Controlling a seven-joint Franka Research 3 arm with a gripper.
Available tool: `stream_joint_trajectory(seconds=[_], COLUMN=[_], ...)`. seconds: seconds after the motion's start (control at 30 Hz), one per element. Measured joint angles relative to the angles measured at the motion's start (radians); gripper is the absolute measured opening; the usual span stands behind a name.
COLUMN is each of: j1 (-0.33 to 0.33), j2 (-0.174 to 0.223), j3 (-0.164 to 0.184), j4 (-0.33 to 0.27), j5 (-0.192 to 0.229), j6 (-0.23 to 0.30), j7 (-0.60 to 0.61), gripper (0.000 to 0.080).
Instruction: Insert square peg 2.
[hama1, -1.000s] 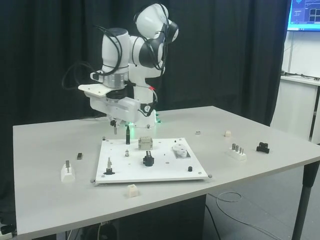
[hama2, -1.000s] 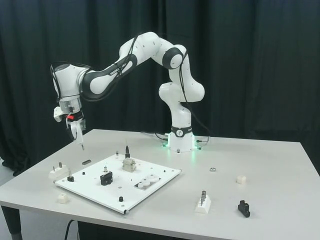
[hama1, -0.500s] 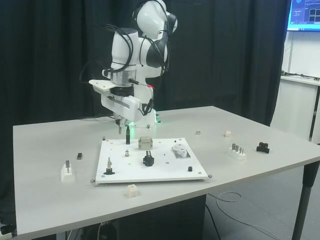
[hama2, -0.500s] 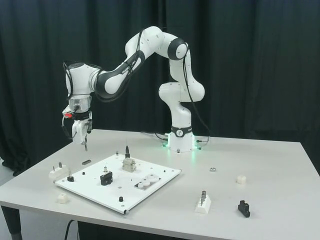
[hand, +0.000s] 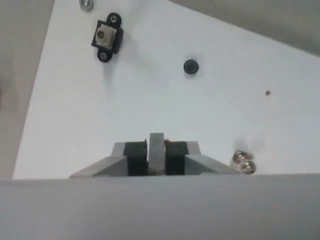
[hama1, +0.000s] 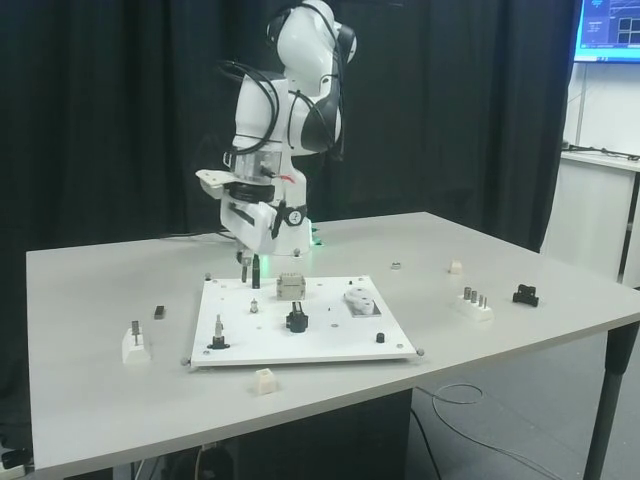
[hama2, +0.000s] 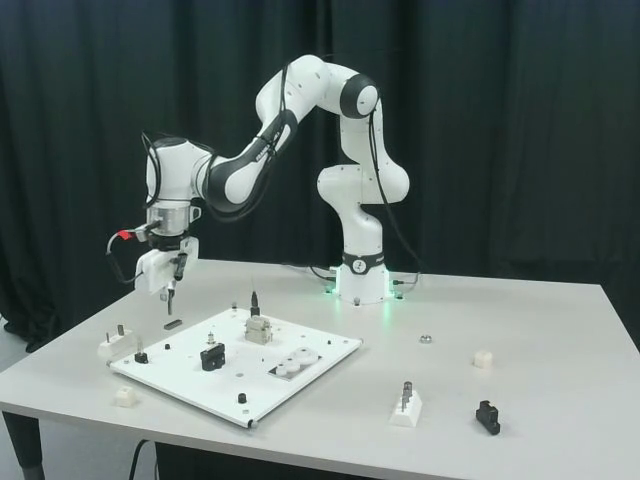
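Taking the white board (hama2: 300, 385) as the landmark in the second room view: the pincer (hama2: 172, 290) is hanging over the board's left edge, pinching the grey square peg (hand: 156, 150) between its black pads. Right of the board, a white peg holder (hama2: 406, 410) is sitting on the grey bench (hama2: 540, 340).

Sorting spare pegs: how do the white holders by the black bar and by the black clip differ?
Beside the black bar, the first holder carries one peg; beside the black clip, the second holder carries three. The first holder stands close to the white board, the second well clear of it. Both are white blocks on the grey table.
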Motion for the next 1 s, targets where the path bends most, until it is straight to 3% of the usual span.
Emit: stream_joint_trajectory(seconds=[0.2, 0.6, 1.0], j1=[0.001, 0.0, -0.011], j2=[0.002, 0.018, 0.044], j3=[0.007, 0.016, 0.021], j4=[-0.013, -0.018, -0.018], j5=[0.0, 0.014, 0.118], j6=[0.028, 0.049, 0.05], j7=[0.137, 0.274, 0.292], gripper=[0.0071, 0.0071, 0.0071])
